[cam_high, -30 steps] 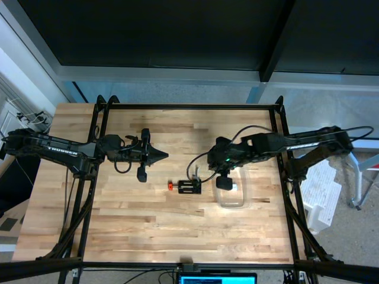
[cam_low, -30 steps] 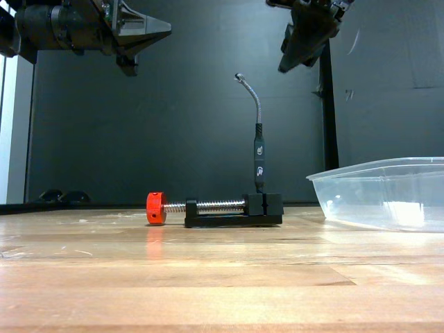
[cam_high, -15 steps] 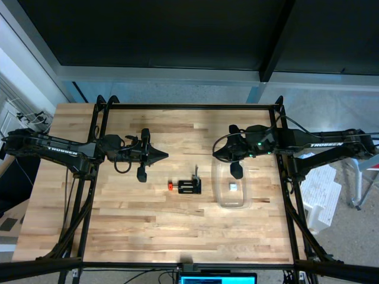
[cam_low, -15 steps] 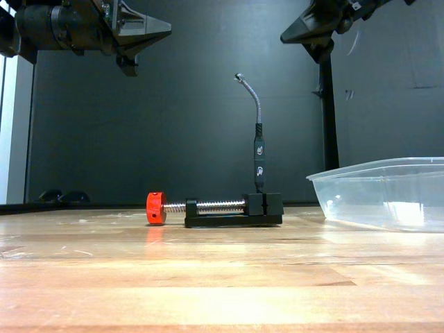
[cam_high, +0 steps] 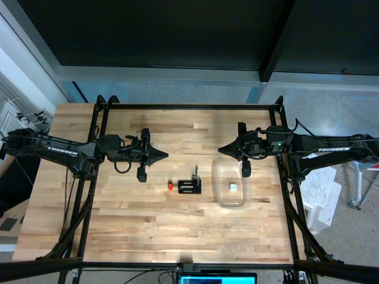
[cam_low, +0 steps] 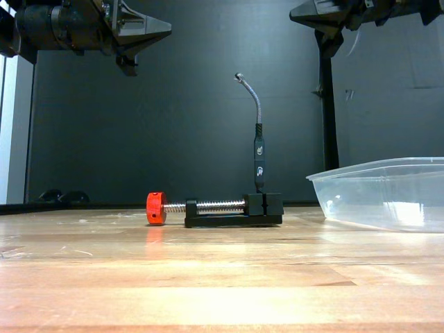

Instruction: Pick the USB-C connector and install on taskboard

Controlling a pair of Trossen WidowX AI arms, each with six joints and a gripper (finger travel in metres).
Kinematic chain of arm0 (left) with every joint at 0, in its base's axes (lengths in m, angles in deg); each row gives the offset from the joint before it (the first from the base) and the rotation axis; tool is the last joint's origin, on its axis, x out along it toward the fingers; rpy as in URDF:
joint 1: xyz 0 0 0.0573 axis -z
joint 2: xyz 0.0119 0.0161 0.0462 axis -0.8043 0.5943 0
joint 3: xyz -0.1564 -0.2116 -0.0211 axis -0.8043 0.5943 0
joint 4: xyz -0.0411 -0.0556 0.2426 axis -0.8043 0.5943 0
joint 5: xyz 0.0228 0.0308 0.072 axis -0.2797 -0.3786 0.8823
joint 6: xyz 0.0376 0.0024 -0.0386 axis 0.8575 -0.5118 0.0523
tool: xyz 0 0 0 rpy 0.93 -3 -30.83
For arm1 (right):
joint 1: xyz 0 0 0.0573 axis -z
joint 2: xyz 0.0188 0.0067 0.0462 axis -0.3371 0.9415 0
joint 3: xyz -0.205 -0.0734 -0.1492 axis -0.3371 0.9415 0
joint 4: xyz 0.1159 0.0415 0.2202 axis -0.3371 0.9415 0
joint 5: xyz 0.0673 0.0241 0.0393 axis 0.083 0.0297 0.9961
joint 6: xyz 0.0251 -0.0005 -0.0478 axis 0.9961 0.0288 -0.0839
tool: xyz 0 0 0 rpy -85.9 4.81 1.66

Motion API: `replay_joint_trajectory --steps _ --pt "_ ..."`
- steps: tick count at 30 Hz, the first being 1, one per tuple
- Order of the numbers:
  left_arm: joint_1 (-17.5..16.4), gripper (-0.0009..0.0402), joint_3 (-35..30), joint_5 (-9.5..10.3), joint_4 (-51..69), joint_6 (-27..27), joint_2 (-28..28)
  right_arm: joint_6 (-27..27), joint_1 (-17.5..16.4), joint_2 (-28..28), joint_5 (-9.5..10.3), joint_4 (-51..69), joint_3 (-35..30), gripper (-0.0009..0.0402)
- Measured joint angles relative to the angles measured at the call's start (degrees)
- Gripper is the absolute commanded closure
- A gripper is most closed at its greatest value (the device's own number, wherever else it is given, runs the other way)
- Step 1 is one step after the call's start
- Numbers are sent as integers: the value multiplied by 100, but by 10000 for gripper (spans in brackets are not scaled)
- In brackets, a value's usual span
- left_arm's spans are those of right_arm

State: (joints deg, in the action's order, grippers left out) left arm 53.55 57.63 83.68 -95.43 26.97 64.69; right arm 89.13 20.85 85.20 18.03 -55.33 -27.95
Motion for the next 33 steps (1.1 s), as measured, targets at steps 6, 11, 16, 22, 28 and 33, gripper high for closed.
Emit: replay_joint_trajectory --steps 6,11,16,22,28,33 --pt "0 393 -2 0 0 0 0 66 0 -138 -46 -688 398 393" --pt "0 393 -2 -2 0 0 0 92 13 -136 -55 -1029 610 393" --pt "0 393 0 0 0 0 0 92 20 -138 -70 -1296 750 393" --pt "0 393 0 0 0 0 0 90 26 -138 -70 -1453 905 393" --pt "0 393 0 0 0 -2 0 133 26 -138 -70 -1593 1019 393" --pt "0 393 0 0 0 0 0 133 26 -140 -70 -1596 1069 393"
